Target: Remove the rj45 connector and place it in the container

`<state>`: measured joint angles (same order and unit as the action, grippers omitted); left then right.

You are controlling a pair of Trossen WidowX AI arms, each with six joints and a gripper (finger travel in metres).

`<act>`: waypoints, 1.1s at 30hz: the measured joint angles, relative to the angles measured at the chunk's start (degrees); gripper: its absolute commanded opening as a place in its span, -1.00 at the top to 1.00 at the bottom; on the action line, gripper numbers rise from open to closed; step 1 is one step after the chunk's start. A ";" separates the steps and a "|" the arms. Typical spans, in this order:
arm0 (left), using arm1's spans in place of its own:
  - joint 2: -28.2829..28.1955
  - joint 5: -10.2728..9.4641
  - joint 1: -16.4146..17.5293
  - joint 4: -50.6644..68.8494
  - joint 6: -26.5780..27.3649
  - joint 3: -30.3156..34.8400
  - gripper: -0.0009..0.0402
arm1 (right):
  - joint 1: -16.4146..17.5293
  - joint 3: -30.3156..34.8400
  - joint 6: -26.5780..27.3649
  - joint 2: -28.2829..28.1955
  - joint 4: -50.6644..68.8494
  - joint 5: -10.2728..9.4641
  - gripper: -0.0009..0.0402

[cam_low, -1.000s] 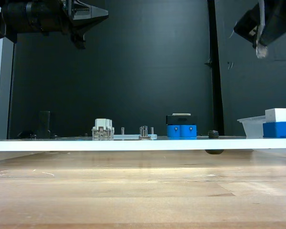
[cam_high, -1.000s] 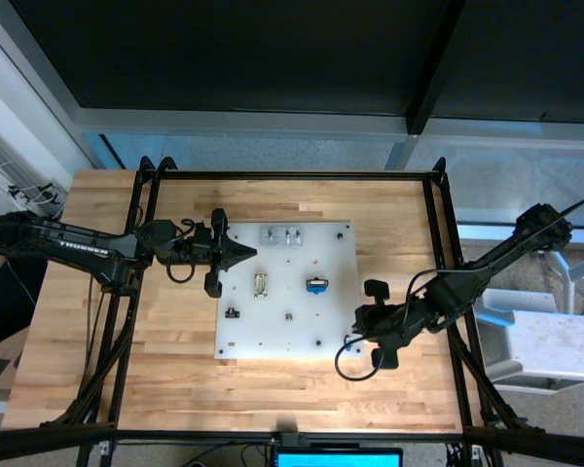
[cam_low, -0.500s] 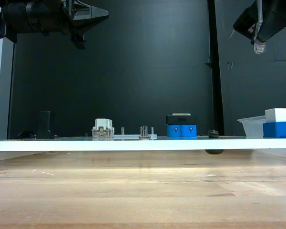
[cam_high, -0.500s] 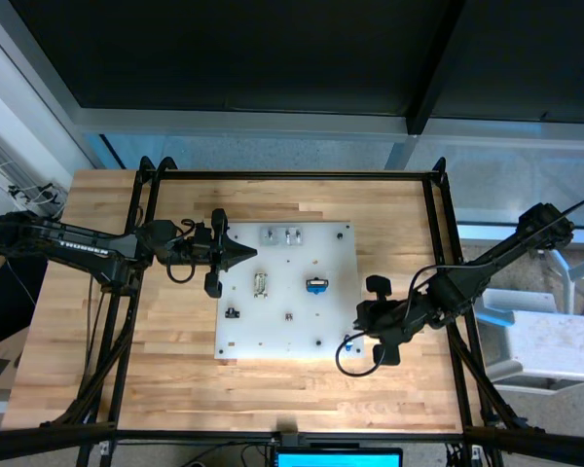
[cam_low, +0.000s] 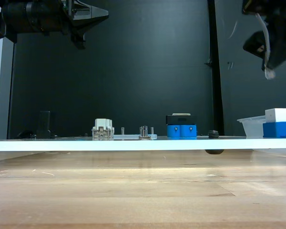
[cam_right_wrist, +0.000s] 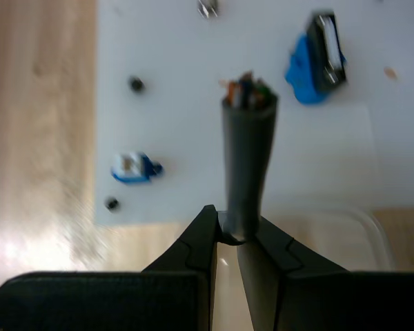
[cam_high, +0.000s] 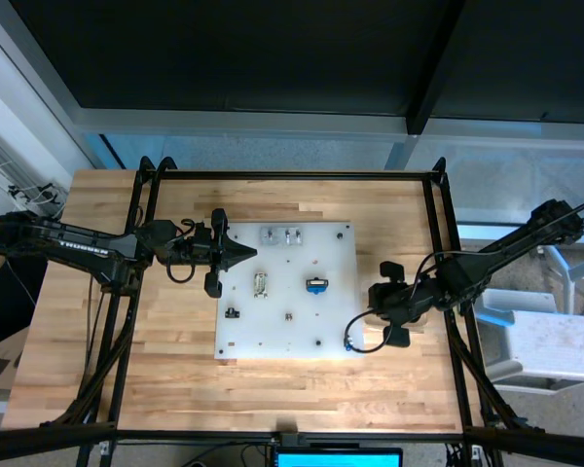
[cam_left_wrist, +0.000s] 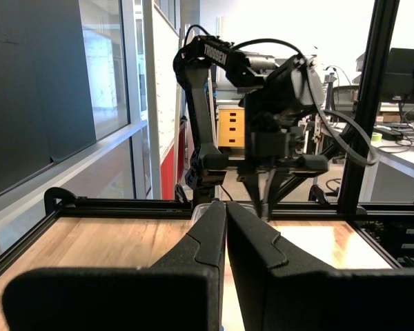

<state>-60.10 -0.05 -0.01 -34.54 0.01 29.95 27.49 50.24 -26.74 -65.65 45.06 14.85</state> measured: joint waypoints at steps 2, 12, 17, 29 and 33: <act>0.00 0.02 0.00 0.02 0.00 0.00 0.96 | -0.35 -0.96 -0.15 1.66 1.73 0.00 0.96; 0.00 0.02 0.00 0.00 0.00 0.00 0.96 | -0.52 -6.80 -3.48 9.40 6.25 -1.25 0.96; 0.00 0.00 0.00 0.02 0.00 0.00 0.96 | -0.52 -8.41 -4.48 11.45 7.67 -1.60 0.96; 0.00 0.00 0.00 0.00 0.00 0.00 0.96 | -0.52 -8.57 -4.79 11.91 9.77 -1.38 0.93; 0.00 0.02 0.00 0.02 0.02 -0.02 0.96 | -0.52 -8.57 -6.19 11.87 12.15 -1.38 0.82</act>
<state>-60.10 -0.03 -0.01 -34.52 0.03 29.93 26.96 41.67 -32.93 -53.78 57.21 13.47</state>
